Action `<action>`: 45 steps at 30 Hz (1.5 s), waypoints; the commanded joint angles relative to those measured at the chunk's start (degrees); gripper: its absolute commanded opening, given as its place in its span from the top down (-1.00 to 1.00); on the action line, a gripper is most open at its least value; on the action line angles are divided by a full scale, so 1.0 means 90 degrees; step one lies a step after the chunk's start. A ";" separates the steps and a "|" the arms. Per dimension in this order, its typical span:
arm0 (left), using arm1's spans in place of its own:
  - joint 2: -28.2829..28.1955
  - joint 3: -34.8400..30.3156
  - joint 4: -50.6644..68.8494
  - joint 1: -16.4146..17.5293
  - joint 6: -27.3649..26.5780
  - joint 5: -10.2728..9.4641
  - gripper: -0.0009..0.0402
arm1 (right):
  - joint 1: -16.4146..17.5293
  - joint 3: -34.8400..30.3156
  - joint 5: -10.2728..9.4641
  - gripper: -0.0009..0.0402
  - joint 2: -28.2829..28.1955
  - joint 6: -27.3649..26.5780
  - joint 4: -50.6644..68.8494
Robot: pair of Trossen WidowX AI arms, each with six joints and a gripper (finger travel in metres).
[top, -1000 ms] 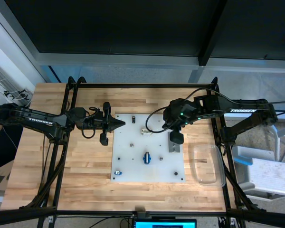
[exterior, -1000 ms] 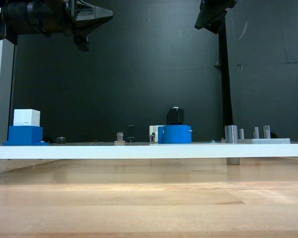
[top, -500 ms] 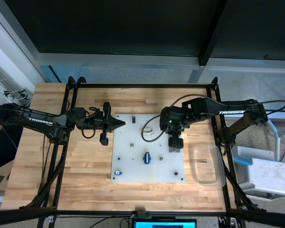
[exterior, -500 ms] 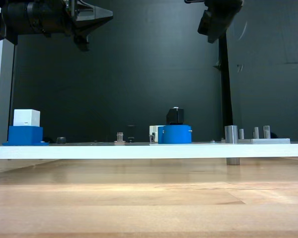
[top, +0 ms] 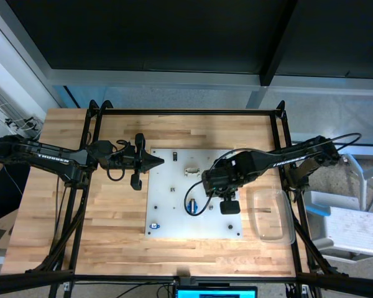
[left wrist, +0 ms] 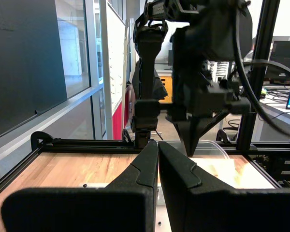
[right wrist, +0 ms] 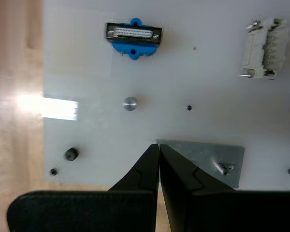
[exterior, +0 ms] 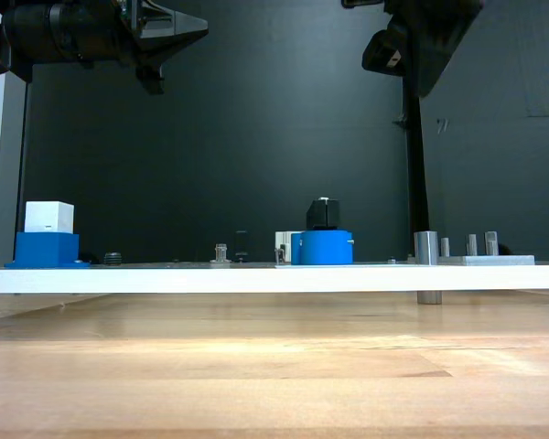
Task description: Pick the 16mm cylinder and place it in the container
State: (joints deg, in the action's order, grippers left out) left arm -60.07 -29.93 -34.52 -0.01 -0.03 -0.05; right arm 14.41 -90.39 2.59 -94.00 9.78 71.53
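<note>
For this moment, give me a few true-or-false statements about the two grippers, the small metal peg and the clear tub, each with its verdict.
1. The right gripper is shut, with nothing between its fingers. True.
2. The metal peg lies in the clear tub. False: it stands on the white board, and the tub holds nothing.
3. The left gripper is shut and hangs over the board's left edge. True.
4. The right gripper touches the peg. False: it hangs above the board, apart from the peg.
</note>
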 commanded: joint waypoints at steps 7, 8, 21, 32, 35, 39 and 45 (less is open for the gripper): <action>-0.0002 -0.0002 -0.0002 0.0000 0.0002 0.0002 0.96 | 0.0124 0.0019 0.0092 0.60 -0.0401 0.0274 -0.0080; -0.0002 -0.0002 0.0000 0.0000 0.0002 0.0002 0.96 | 0.0126 0.0019 0.0100 0.54 -0.0457 0.0311 -0.0107; -0.0002 -0.0002 0.0000 0.0002 0.0002 0.0002 0.96 | 0.0260 0.0236 0.0384 0.07 -0.0838 0.0389 -0.0512; -0.0002 -0.0002 0.0000 0.0002 0.0002 0.0002 0.96 | 0.0527 0.0971 0.0374 0.05 -0.0857 0.0435 -0.1343; -0.0002 -0.0002 -0.0002 0.0000 0.0002 0.0002 0.96 | 0.0571 0.1073 0.0379 0.05 -0.0857 0.0435 -0.1559; -0.0002 -0.0002 0.0000 0.0000 0.0002 0.0002 0.96 | 0.0595 0.1222 0.0381 0.05 -0.0857 0.0508 -0.1763; -0.0002 -0.0002 0.0000 0.0002 0.0002 0.0002 0.96 | 0.0600 0.1290 0.0381 0.05 -0.1073 0.0525 -0.1916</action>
State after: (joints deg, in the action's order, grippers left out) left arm -60.07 -29.93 -34.52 -0.01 -0.03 -0.03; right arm 19.84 -78.76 6.00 -103.11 14.50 54.70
